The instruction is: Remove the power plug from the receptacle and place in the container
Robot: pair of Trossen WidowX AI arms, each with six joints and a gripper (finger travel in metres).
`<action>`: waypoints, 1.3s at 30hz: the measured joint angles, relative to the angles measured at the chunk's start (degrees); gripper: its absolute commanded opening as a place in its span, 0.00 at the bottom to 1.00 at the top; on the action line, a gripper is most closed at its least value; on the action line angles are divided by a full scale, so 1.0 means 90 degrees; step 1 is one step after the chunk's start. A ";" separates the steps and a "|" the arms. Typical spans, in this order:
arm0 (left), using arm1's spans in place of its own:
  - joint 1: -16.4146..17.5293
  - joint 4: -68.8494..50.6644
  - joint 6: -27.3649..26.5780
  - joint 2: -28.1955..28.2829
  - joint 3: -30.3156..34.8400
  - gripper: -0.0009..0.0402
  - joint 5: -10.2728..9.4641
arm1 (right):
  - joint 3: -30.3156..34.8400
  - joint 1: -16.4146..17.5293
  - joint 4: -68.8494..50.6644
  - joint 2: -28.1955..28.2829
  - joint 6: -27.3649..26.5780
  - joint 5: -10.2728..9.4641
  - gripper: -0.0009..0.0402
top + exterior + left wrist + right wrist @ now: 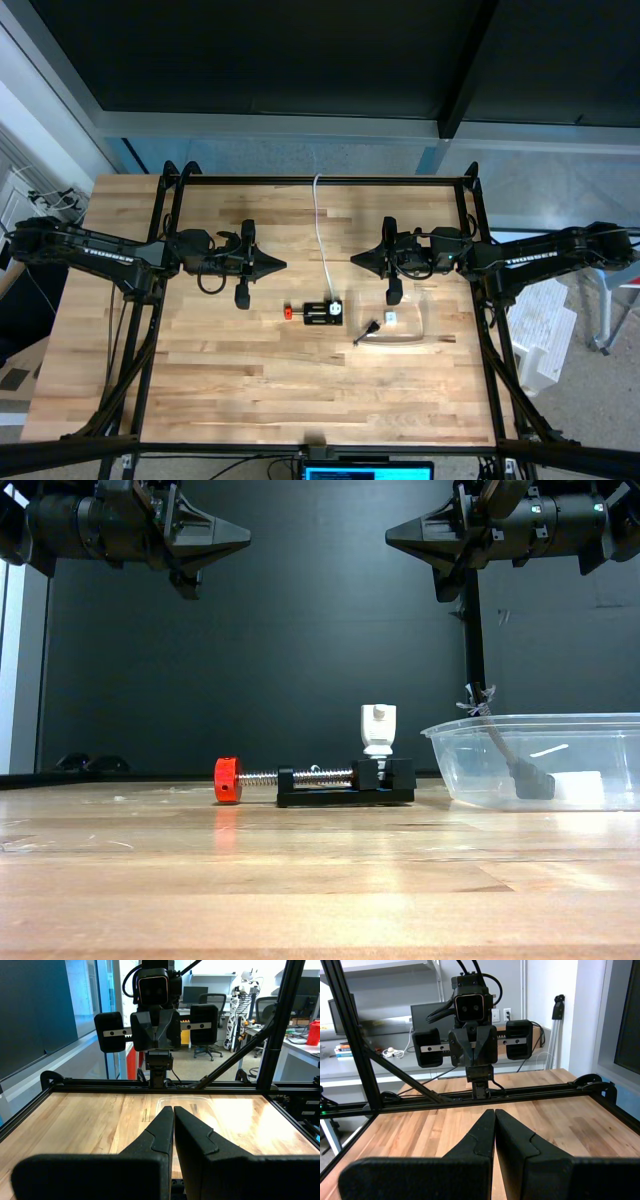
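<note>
Above the wooden table (200,380), the left gripper (278,265) and the right gripper (357,261) hang well clear of the things below, tips pointing at each other, each with its fingers pressed together and holding nothing. Below the right gripper sits the clear tray (560,720), and near it, toward the middle, the outlet block (322,312) with its red tab (288,312) and white cable (322,230). The small black plug (533,780) is out of the block and seems to lie inside the tray, its thin cord (497,738) leaning up over the rim
</note>
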 measured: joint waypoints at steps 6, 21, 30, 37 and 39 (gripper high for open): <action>0.0000 0.0000 0.0000 0.0000 0.0000 0.02 0.0002 | -0.0005 0.0002 0.0010 0.0000 0.0000 -0.0005 0.02; 0.0000 0.0000 0.0000 0.0000 -0.0002 0.02 0.0002 | 0.0068 0.0000 0.0007 0.0000 -0.0024 -0.0177 0.02; 0.0000 0.0000 -0.0002 0.0000 0.0000 0.02 0.0002 | 0.0070 0.0000 -0.0119 0.0000 -0.0073 -0.0172 0.02; 0.0000 0.0000 0.0000 0.0000 0.0000 0.02 0.0000 | 0.0070 0.0000 -0.0138 0.0000 -0.0073 -0.0172 0.02; 0.0000 0.0002 0.0000 0.0000 0.0000 0.02 0.0000 | 0.0073 0.0000 -0.0138 0.0000 -0.0075 -0.0172 0.02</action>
